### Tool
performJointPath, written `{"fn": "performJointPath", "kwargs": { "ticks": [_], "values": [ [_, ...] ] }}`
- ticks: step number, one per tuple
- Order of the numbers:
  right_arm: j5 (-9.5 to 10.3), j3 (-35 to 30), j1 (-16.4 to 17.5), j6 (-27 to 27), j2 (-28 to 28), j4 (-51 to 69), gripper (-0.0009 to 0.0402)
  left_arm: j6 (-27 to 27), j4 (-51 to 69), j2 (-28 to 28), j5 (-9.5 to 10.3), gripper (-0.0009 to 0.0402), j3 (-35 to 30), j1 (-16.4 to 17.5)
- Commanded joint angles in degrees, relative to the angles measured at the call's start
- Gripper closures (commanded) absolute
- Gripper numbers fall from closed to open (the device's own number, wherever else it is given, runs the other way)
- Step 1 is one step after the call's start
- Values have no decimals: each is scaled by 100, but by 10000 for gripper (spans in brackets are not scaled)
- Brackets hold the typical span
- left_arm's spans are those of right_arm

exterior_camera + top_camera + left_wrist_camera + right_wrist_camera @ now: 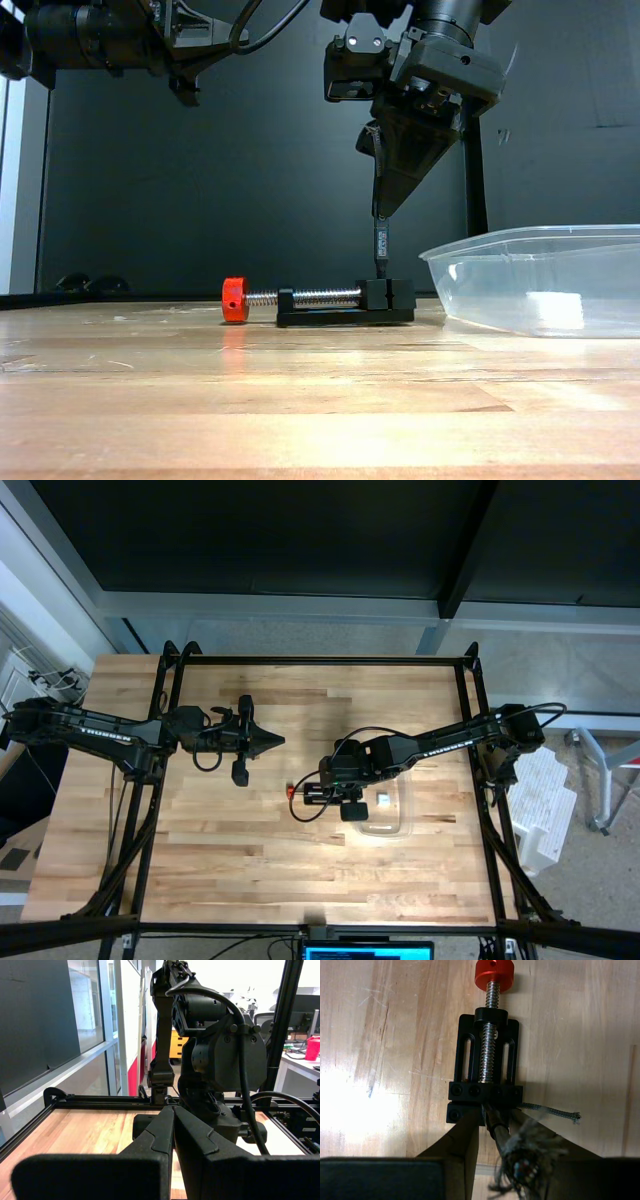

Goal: Remove the USB-C connector from taskboard and place in the container

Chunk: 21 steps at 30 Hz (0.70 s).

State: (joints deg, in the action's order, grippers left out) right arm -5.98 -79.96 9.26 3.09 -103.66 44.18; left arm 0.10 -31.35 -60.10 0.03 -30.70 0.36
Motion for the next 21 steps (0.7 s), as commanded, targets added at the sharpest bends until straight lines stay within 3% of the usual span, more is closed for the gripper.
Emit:
{"fn": "performJointPath", "kwargs": {
  "ticks": [1,10,21],
  "values": [
    [4,2,0,-44,4,-4,337,2,-2,-2,0,393,0,2],
    [2,2,-4,-57,4,-24,395,2,-2,-2,0,393,0,0],
    [0,2,-13,-57,20,-24,393,2,-2,-2,0,393,0,2]
  ]
}}
